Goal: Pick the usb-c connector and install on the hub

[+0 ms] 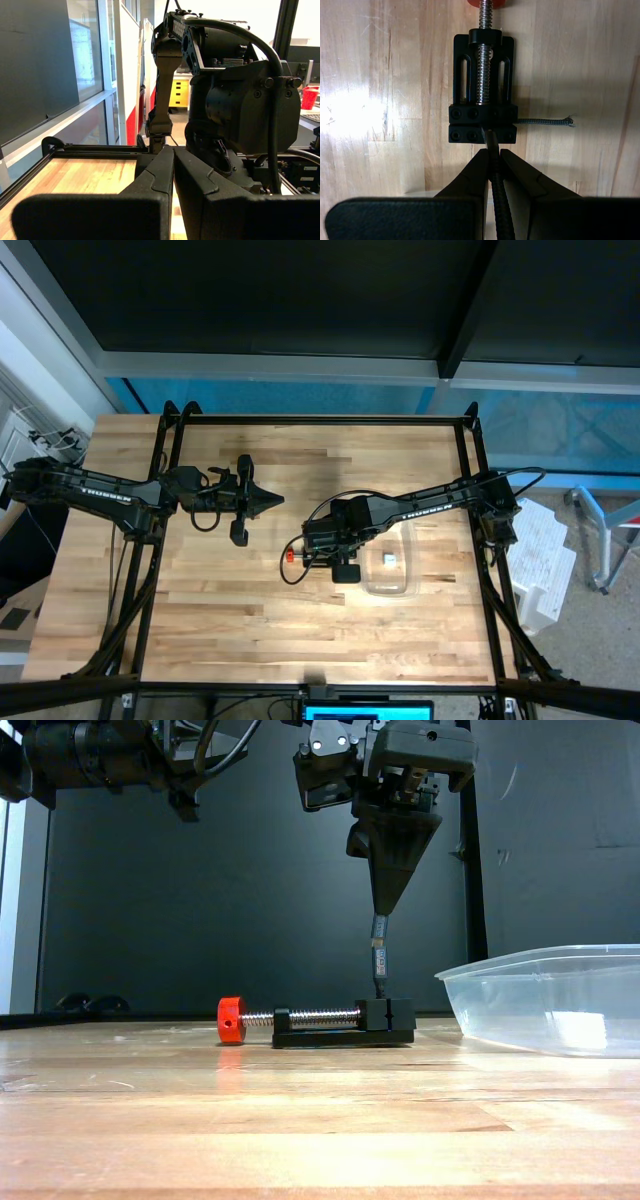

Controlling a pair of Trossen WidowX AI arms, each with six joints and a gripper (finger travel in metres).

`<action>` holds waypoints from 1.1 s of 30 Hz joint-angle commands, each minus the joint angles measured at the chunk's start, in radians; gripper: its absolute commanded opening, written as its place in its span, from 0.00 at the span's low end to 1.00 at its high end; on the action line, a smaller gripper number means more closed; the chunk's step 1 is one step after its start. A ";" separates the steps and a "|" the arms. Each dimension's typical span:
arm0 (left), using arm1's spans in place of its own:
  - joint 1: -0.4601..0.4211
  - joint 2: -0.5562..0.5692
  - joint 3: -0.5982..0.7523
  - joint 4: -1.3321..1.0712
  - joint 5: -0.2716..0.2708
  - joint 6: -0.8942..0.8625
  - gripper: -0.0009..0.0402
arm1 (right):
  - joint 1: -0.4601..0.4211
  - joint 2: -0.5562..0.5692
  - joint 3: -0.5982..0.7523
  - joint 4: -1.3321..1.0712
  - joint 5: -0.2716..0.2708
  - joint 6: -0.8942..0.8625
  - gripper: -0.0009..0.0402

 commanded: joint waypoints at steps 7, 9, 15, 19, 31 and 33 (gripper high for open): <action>0.000 0.000 0.000 0.000 0.000 0.000 0.02 | 0.000 0.000 -0.002 -0.007 -0.001 0.000 0.02; 0.000 0.000 0.000 0.000 0.000 0.000 0.02 | -0.001 0.000 -0.002 -0.009 -0.001 0.000 0.02; 0.000 0.000 0.000 0.000 0.000 0.000 0.02 | -0.001 -0.001 -0.002 -0.012 -0.003 0.000 0.02; 0.000 0.000 0.000 0.000 0.000 0.000 0.02 | -0.001 0.000 -0.002 -0.009 -0.004 0.000 0.02; 0.000 0.000 0.000 0.000 0.000 0.000 0.02 | -0.001 0.048 -0.002 0.005 -0.009 -0.010 0.02; 0.000 0.000 0.000 0.000 0.000 0.000 0.02 | -0.001 0.047 -0.002 0.005 -0.006 -0.010 0.02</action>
